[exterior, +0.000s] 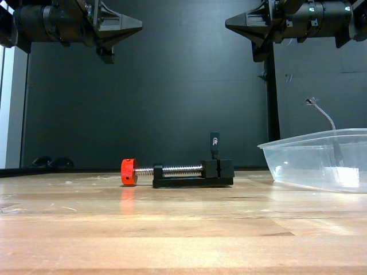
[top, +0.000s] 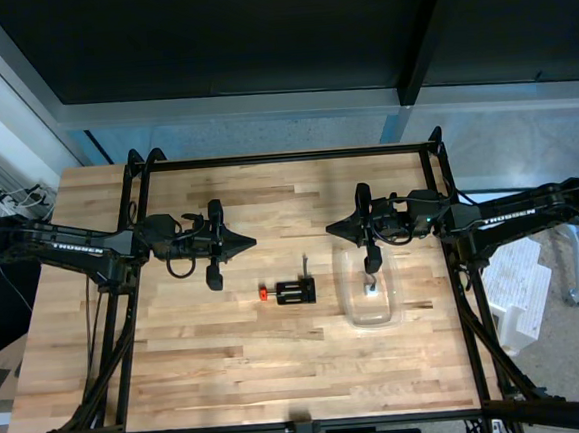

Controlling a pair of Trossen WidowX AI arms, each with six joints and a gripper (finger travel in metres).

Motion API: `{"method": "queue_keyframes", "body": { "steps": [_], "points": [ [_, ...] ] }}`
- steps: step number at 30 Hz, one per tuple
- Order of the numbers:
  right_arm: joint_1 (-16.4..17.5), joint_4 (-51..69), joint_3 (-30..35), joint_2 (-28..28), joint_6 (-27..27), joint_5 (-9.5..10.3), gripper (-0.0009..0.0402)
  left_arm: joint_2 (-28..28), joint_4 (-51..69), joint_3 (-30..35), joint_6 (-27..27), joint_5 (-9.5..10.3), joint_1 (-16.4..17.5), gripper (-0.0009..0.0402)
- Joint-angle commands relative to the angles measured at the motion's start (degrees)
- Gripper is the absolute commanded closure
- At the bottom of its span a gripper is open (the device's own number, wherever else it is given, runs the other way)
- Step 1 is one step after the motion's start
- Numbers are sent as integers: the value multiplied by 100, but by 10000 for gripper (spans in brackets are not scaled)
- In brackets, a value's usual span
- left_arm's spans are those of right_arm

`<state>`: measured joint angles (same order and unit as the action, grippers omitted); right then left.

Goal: Pick the USB-C connector and install on taskboard

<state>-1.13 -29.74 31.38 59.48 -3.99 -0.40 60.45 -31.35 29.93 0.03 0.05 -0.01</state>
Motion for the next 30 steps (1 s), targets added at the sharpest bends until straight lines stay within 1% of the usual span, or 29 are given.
{"method": "queue_keyframes", "body": {
  "steps": [1,10,12,14,16,18,19,24,28,30],
  "points": [
    [4,-4,2,2,-4,2,393,2,-2,2,0,-2,0,393],
    [9,2,26,-24,-52,0,393,2,-2,2,0,-2,0,393],
    [20,247,111,-98,-138,70,393,4,-2,2,0,-2,2,393],
    [24,798,260,-186,-70,181,393,2,-2,2,0,-2,0,393],
    [28,1325,420,-245,46,190,393,4,-2,2,0,-2,2,393],
    [33,1910,614,-264,87,330,393,4,-2,2,0,-2,0,393],
    [42,2214,723,-264,87,365,393,4,0,2,0,-2,0,393],
    [149,3873,1305,-264,146,348,393,2,-2,2,0,-2,0,393],
    [310,5189,1788,-258,116,341,393,4,0,2,0,-2,2,393],
    [402,5845,2039,-258,57,275,393,4,-2,2,0,-2,0,393]
  ]
}}
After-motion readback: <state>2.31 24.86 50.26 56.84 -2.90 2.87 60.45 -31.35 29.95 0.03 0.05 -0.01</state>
